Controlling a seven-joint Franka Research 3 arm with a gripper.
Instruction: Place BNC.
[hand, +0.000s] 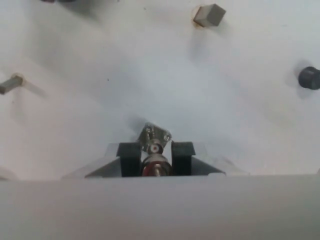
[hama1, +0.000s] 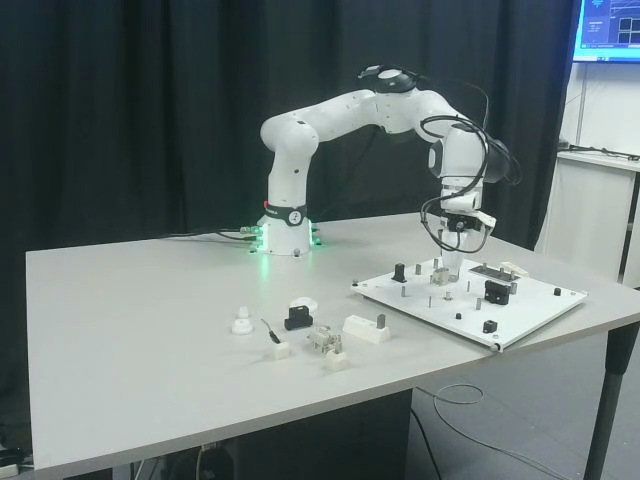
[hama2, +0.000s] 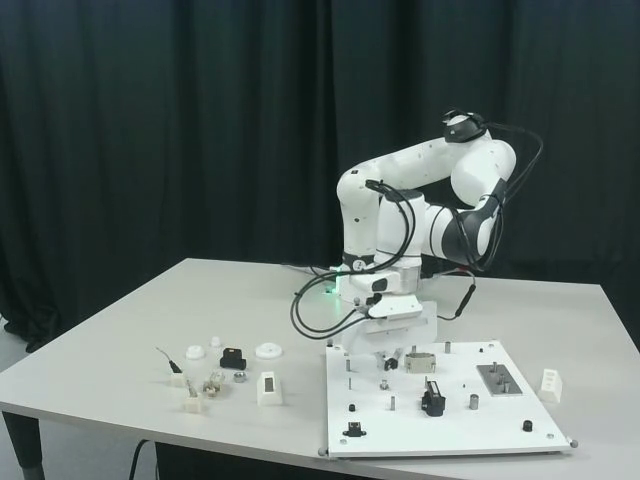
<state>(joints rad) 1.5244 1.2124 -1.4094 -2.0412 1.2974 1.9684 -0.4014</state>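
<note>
In the wrist view my gripper (hand: 155, 151) is shut on the BNC plug (hand: 156, 165), a small metal cylinder held upright between the two black fingers (hand: 129, 158). Directly beneath its tip sits a metal BNC socket with a square flange (hand: 150, 134), mounted on the white board (hand: 100, 100). Whether the plug touches the socket cannot be made out. In the first room view the gripper (hama1: 452, 262) hangs low over the board (hama1: 540, 305), toward its far side. The second room view shows the gripper (hama2: 390, 352) at the board's (hama2: 450, 430) back left part.
On the board stand a grey block (hand: 209, 15), a black knob (hand: 310, 77), a thin peg (hand: 11, 83) and other fixtures (hama2: 433, 397). Several loose parts (hama1: 300, 330) lie on the grey table (hama1: 120, 310) left of the board; a white piece (hama2: 550, 384) sits at its right.
</note>
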